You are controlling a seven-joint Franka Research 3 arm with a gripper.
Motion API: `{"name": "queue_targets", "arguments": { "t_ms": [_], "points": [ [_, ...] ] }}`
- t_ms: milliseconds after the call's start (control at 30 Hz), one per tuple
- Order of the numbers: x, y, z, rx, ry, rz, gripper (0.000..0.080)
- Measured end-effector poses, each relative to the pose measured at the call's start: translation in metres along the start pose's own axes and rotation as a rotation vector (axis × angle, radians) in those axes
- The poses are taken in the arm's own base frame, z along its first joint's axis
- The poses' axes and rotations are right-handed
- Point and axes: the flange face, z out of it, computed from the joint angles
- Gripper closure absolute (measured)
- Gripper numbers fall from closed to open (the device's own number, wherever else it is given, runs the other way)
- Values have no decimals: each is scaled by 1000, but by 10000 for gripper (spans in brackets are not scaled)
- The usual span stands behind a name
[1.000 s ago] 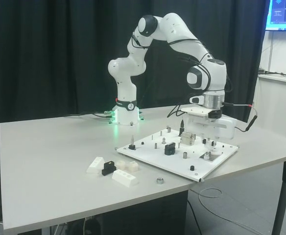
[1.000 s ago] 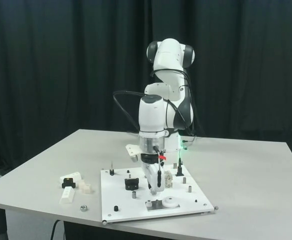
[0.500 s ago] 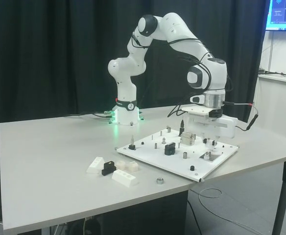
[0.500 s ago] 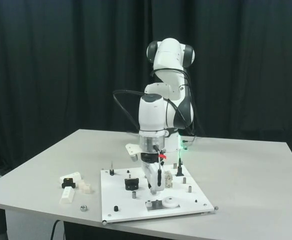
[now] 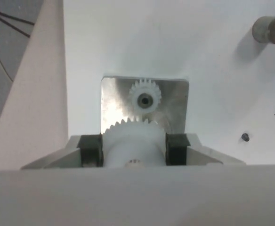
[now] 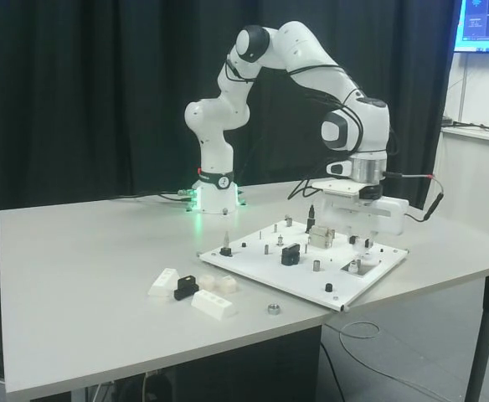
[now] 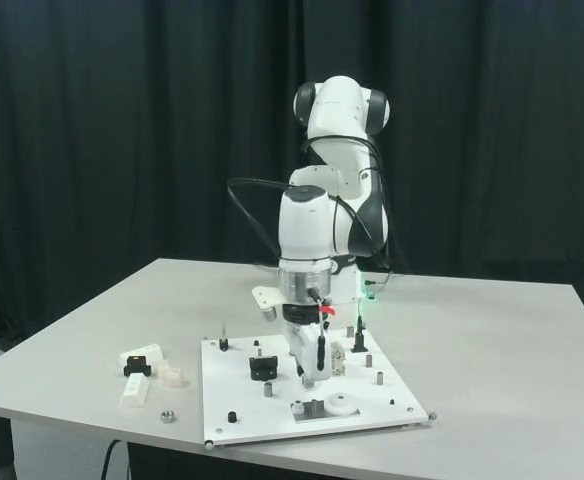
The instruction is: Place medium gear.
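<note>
Medium gear (image 5: pixel 132 141) is clamped between the tool (image 5: pixel 133 149) fingers, which have risen slightly above the metal plate (image 5: pixel 175 106), beside the small gear (image 5: pixel 145 96); placement remains undone

Two white gears are counted in the wrist view: one medium gear (image 5: pixel 133 141) and one small gear (image 5: pixel 145 97). One white board (image 6: pixel 307 261) is seen. Beside it, three white blocks (image 6: pixel 213 305) and one nut (image 6: pixel 272 309) are counted.
</note>
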Motion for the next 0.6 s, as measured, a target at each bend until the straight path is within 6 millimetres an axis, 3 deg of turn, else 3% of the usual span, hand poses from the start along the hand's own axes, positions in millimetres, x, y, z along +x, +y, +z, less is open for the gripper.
{"name": "queue_targets", "arguments": {
  "t_ms": [233, 600],
  "points": [
    [-13, 2, -4, 7, -9, -22, 519],
    [-52, 5, -10, 48, -24, -78, 519]
  ]
}}
